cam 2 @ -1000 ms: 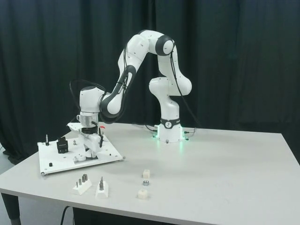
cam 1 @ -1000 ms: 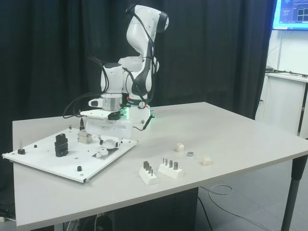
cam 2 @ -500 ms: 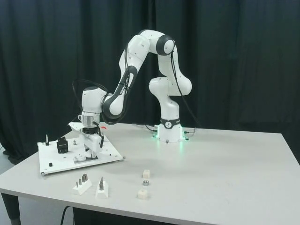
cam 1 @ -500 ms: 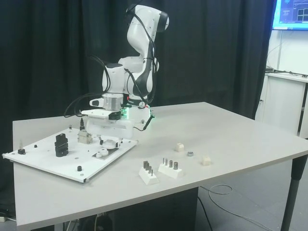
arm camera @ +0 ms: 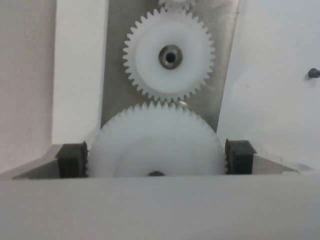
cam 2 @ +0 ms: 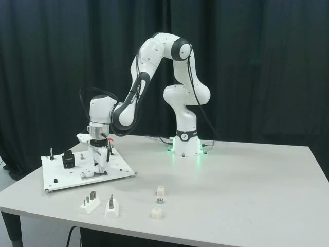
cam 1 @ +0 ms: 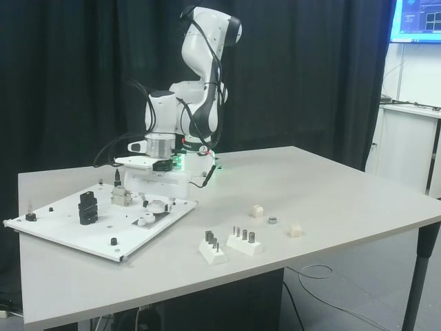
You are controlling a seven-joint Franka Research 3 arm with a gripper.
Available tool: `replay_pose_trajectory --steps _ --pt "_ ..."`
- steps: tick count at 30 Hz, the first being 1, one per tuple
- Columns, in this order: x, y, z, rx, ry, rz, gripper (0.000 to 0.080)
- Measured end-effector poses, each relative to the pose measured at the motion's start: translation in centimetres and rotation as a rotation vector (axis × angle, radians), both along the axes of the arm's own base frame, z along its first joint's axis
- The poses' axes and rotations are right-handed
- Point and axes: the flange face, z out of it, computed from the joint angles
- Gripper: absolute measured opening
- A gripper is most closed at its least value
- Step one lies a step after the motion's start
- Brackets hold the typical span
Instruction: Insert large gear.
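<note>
The large white gear (arm camera: 155,145) lies flat between my black fingertip pads (arm camera: 71,160), which press its toothed rim from both sides. My gripper (arm camera: 155,159) is shut on it, low over the grey metal plate (arm camera: 115,75) of the white board (cam 1: 69,231). Its teeth meet those of a medium white gear (arm camera: 169,56) seated on a peg. A dark spot shows at the large gear's centre. In the room views the gripper (cam 1: 157,200) (cam 2: 97,167) points straight down at the board.
On the board stand a black block (cam 1: 87,207), a small white gear (cam 1: 145,221) and short pegs. Off the board on the grey table are two white peg holders (cam 1: 212,249) (cam 1: 244,243), two small white cubes (cam 1: 258,211) (cam 1: 295,229) and a small ring (cam 1: 273,221).
The wrist and forearm have shifted a little sideways above the board. The gripper stays down at the gear plate.
</note>
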Motion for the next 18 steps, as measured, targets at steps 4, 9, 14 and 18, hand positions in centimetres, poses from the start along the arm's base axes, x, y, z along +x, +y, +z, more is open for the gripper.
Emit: replay_pose_trajectory --steps 4,9,14,18 --pt "-0.16 -0.02 0.00 0.001 -0.011 -0.016 0.0597" --pt "-0.32 0.02 -0.01 0.001 -0.023 -0.029 0.0597" --pt "-0.37 0.16 -0.07 -0.006 -0.028 -0.026 0.0597" --pt "-0.39 0.26 -0.13 -0.010 -0.028 -0.014 0.0597"
